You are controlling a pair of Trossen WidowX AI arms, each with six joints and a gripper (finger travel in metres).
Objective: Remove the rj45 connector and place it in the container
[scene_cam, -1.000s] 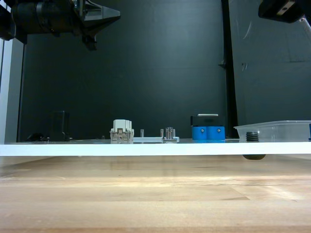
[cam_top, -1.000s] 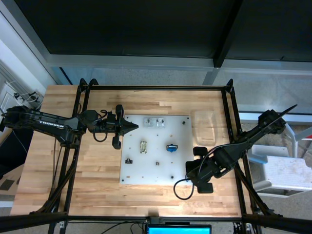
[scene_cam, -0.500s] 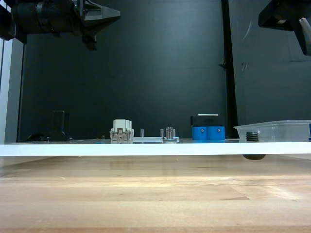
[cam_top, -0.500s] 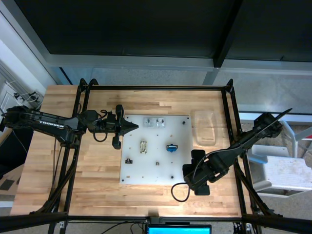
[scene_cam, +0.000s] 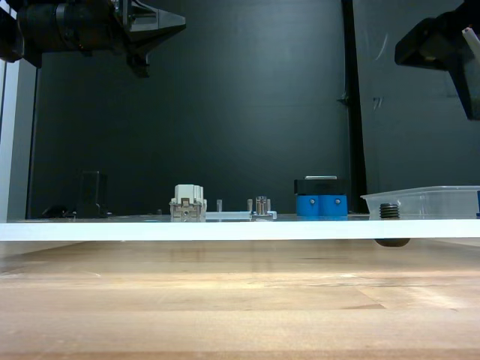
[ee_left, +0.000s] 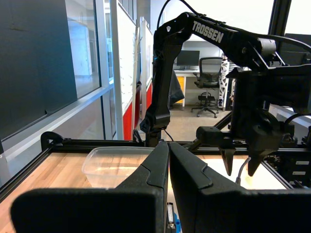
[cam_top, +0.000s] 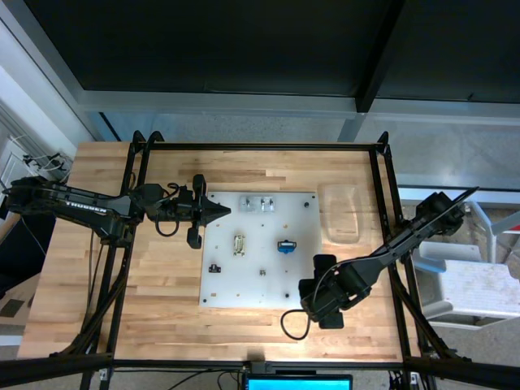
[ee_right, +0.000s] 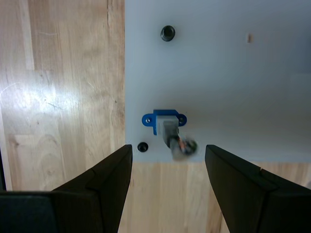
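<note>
In the right wrist view the rj45 connector, a tiny pale plug, sits in its small blue socket block near the edge of the white board. My right gripper hangs open above it, and the plug lies just beyond its two fingertips. From above, the right gripper covers the board's near right part and hides the plug. The container, a clear tray, stands on the wood right of the board. My left gripper is shut and empty, high over the board's far left corner.
A blue-and-black connector and a cream multi-pin connector stand mid-board. Two small metal parts sit at the far edge. Black screws dot the board. A black frame rail runs behind the container.
My right gripper has moved left and toward the near edge, and has come lower over the board's near right part. The left arm has not moved.
</note>
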